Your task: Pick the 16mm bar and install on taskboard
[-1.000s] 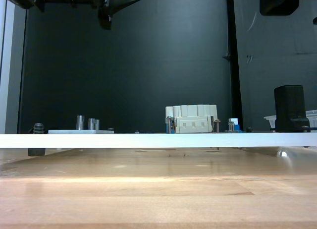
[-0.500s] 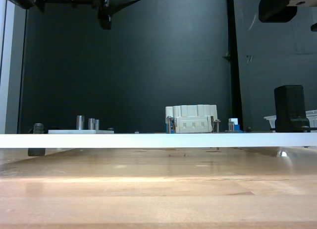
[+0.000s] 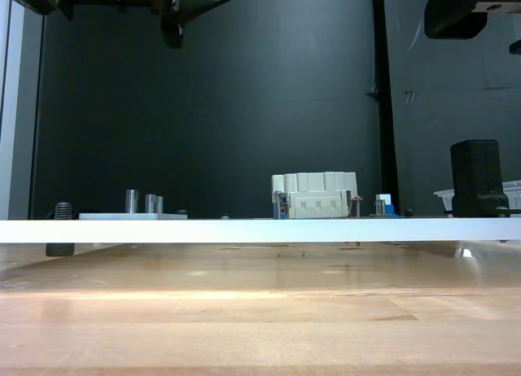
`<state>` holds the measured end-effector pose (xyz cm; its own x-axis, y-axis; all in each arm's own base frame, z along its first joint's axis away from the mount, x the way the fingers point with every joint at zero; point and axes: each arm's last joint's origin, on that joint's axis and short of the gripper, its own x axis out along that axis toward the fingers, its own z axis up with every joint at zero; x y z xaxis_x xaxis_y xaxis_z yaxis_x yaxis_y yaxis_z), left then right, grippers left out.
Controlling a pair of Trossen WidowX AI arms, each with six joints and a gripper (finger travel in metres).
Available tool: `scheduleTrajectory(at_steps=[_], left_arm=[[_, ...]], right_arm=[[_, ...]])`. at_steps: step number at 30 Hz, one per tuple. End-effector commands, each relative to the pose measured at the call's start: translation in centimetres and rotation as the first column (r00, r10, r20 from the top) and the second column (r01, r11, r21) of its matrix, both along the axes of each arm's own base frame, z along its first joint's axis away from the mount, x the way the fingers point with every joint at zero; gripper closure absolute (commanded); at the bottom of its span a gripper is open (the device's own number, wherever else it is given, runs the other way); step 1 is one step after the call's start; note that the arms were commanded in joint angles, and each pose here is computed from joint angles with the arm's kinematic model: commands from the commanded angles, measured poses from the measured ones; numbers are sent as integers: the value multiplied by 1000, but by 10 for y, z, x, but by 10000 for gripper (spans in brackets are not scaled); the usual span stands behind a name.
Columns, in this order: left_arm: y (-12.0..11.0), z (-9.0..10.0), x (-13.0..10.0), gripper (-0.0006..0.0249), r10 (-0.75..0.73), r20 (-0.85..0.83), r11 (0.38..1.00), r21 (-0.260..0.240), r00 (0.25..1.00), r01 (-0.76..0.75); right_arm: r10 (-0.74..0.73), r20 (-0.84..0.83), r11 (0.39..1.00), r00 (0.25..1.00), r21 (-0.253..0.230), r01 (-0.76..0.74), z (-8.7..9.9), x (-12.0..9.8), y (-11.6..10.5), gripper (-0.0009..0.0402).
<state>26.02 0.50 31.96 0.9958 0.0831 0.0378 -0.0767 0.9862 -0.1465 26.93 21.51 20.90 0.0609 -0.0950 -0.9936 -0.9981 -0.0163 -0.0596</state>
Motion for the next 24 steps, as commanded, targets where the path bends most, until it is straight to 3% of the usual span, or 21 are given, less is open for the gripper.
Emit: scheduleTrajectory(at_steps=[1, 24], left_arm=[[0, 0, 0, 105, 0, 0, 1000, 0, 1000, 0], [0, 0, 0, 105, 0, 0, 1000, 0, 1000, 0]], right_arm=[[-2, -1, 1000, 1000, -1, 2, 0, 0, 0, 393], [2, 11, 1000, 1000, 10, -2, -14, -1, -1, 393]])
